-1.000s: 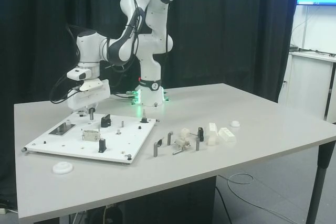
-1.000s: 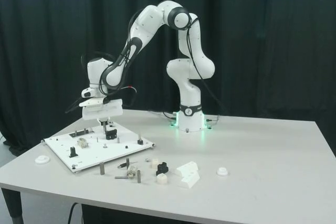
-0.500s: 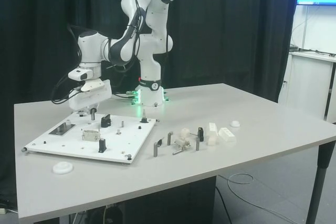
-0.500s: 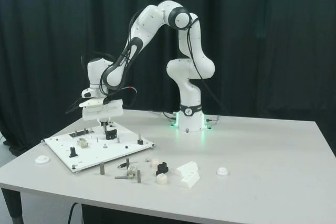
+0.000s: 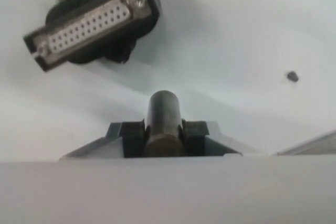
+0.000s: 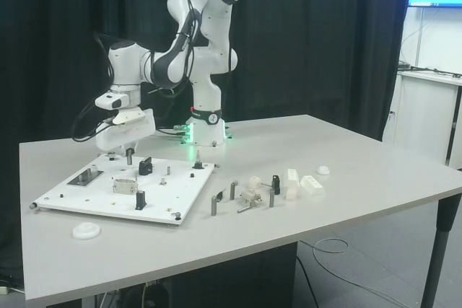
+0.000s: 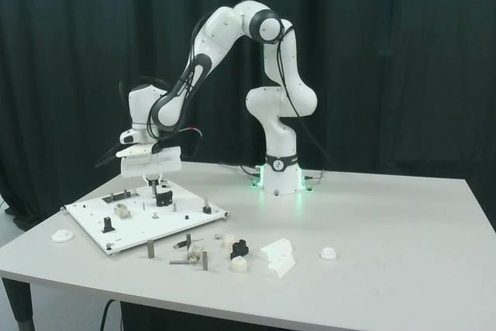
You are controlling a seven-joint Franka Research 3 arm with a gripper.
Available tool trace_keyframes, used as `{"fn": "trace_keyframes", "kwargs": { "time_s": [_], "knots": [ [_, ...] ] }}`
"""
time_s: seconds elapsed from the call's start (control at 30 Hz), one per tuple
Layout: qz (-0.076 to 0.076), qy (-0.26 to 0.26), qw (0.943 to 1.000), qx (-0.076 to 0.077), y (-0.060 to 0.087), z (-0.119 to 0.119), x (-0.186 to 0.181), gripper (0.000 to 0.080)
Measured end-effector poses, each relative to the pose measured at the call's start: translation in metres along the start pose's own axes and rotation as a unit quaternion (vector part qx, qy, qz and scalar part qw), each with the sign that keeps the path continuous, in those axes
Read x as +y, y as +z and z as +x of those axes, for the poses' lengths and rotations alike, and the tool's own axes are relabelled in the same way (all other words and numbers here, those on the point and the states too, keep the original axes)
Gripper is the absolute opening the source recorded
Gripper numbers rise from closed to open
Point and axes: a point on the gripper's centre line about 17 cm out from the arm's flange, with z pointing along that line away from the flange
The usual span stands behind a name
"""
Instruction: Place round peg 4.
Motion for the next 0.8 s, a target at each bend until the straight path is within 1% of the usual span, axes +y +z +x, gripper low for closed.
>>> {"fn": "trace_keyframes", "kwargs": {
  "time_s": [0.1, 0.27, 0.5, 0.67, 0.8],
  "knots": [
    [0.001, 0.001, 1.0000, 0.007, -0.004, 0.008, -0.001, 0.0152],
    [0.009, 0.002, 0.9998, 0.017, -0.014, 0.022, -0.004, 0.0152],
    [0.033, 0.004, 0.9989, 0.031, -0.030, 0.044, -0.017, 0.0152],
    [0.052, 0.000, 0.9978, 0.042, -0.040, 0.065, -0.031, 0.0152],
    [0.065, -0.003, 0.9968, 0.046, -0.045, 0.084, -0.044, 0.0152]
  ]
}}
